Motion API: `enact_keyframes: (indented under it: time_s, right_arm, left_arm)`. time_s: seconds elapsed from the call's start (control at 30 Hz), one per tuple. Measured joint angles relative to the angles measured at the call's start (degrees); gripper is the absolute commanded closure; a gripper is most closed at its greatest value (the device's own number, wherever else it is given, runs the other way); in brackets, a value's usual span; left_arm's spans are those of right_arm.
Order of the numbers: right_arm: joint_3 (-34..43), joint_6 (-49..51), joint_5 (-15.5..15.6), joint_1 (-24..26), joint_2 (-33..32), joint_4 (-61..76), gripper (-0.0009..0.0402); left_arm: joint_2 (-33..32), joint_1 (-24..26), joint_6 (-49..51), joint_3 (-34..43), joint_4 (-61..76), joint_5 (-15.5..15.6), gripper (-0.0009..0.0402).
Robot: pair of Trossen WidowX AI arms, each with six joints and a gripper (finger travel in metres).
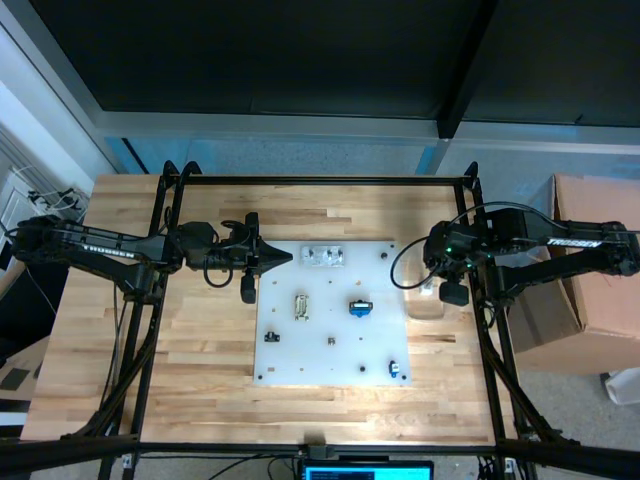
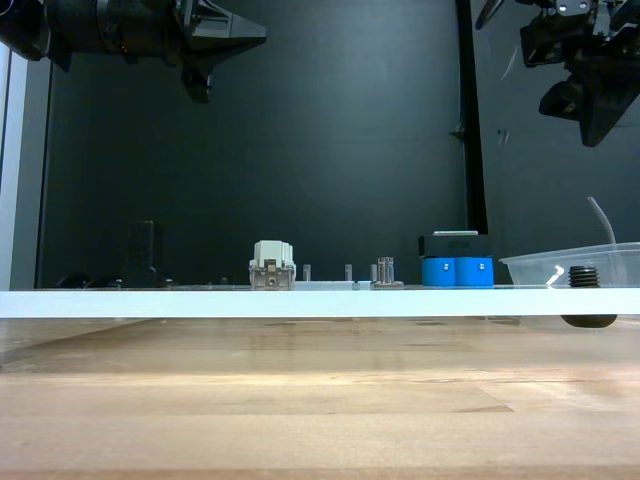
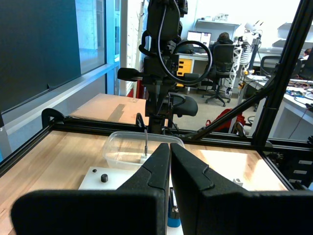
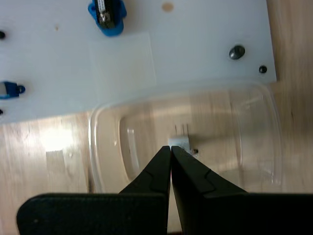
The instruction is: Pick the RJ45 connector and install on the taskboard
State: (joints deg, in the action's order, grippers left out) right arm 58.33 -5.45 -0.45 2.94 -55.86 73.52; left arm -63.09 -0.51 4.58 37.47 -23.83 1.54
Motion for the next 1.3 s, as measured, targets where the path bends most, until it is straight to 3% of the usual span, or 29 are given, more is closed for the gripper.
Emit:
enact_keyframes:
  time_s: [0.47, 0.9, 1.3]
  right_arm:
    - [-0.4, -0.2, 0.0, -0.1, -0.1, 0.4, 0.0390]
    - [-4.3, -0.2, -0.8, -0.2, -0.2, -1.7, 0.0279]
    - [-10.1, -0.2, -1.1, -0.2, -0.2, -5.2, 0.0258]
  left_arm:
    - [0.0, 0.0, 0.0, 0.0, 0.0, 0.0, 0.0393]
    - [0.0, 0.0, 0.0, 0.0, 0.0, 0.0, 0.0393]
    - [0.0, 0.0, 0.0, 0.0, 0.0, 0.0, 0.0393]
